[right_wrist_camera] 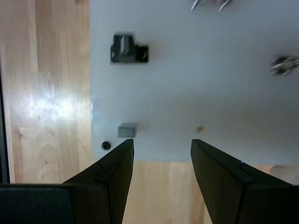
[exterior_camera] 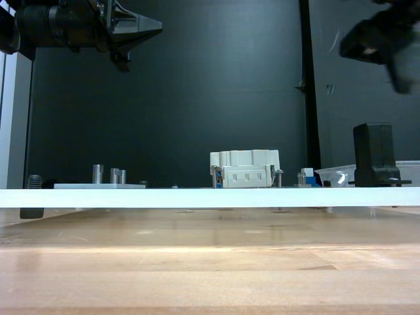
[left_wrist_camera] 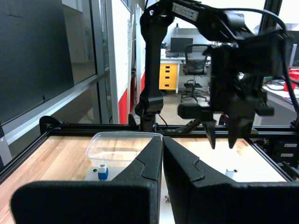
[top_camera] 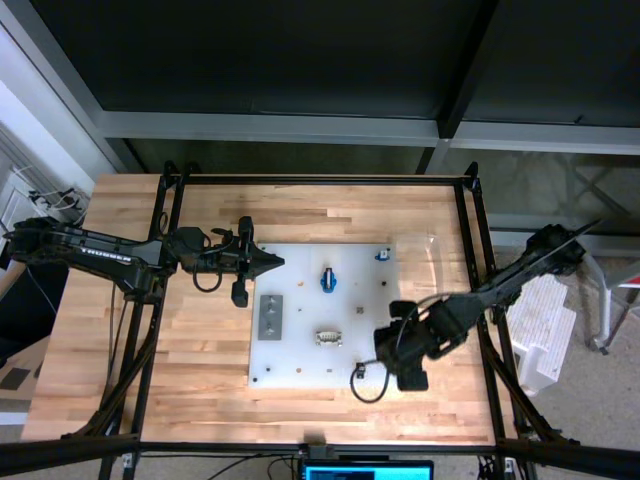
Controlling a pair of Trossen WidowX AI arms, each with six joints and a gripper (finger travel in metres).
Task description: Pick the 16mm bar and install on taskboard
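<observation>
- The right gripper [right_wrist_camera: 161, 141] is held above the near right part of the taskboard [top_camera: 300, 355]. Its fingers are spread wide and nothing is gripped.
- The left gripper [top_camera: 270, 262] is held high over the board's far left edge, with its fingers drawn almost together and nothing between them.
- The 16mm bar cannot be singled out with certainty. A small grey piece [right_wrist_camera: 127, 129] is seen lying on the board close to its edge, and it may be the bar.
- If a straight descent is made, that piece is judged likely to be struck by one finger rather than straddled, and so pushed towards the edge.
- In the high view, the spot beneath the right gripper is covered by the arm.
- The hole meant for the bar cannot be identified, and the contents of the clear tub [left_wrist_camera: 112, 149] are hard to make out.
</observation>
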